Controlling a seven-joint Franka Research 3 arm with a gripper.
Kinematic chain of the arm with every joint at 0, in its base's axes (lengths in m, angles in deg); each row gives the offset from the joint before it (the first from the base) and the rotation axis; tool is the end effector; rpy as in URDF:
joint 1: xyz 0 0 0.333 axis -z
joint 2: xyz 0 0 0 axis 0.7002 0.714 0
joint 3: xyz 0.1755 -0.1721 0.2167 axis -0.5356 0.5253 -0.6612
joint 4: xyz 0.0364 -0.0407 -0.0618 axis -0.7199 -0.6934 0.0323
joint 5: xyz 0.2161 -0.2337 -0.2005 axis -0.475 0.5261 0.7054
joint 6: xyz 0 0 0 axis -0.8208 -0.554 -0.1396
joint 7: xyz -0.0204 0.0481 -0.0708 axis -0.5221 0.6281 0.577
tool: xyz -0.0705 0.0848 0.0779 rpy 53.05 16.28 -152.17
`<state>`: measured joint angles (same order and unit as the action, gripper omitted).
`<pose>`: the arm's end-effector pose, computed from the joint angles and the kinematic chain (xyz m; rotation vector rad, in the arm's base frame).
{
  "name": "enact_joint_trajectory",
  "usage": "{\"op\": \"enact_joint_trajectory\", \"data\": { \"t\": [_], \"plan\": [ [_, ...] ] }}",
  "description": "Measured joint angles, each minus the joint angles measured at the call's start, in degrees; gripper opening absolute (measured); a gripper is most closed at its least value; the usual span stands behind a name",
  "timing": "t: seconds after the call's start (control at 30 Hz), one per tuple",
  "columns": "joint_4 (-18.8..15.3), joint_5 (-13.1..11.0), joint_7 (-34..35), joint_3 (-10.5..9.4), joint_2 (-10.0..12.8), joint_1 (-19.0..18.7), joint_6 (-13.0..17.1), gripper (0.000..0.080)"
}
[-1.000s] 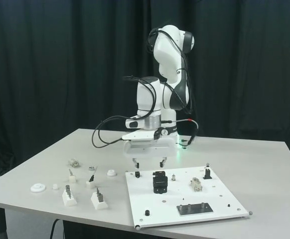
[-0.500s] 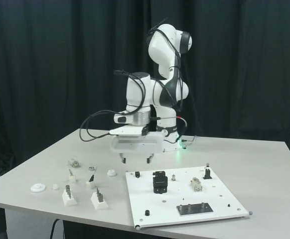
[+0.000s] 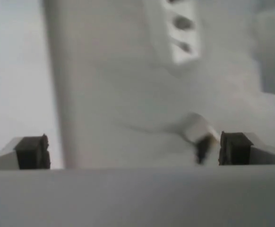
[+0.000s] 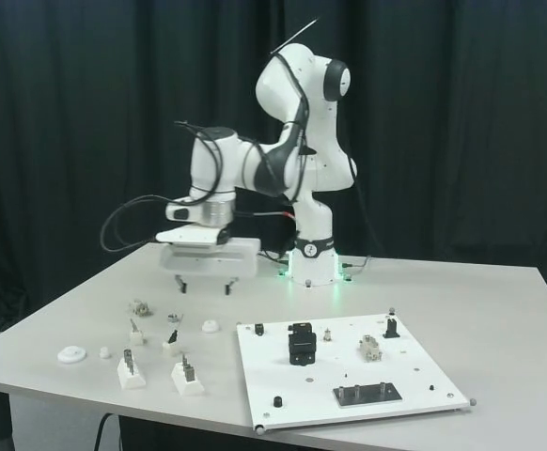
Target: Pick waterproof.
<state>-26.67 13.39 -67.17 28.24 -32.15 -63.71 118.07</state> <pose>0.5827 -0.1054 0.3397 2.9426 -0.6068 0.0210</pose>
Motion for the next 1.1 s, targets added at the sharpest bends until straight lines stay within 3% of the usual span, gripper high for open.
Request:
{"op": "enact_joint_trajectory", "data": {
  "t": [0.37, 0.67, 1.1],
  "plan": [
    [0.26, 1.19, -11.47, 0.01, 0.31, 8.05, -0.07, 0.08],
    [0.25, 2.82, -23.41, 0.06, 2.05, 14.66, 0.26, 0.08],
    [-1.82, 3.6, -36.54, 0.29, 6.19, 22.79, 6.64, 0.08]
  ]
}}
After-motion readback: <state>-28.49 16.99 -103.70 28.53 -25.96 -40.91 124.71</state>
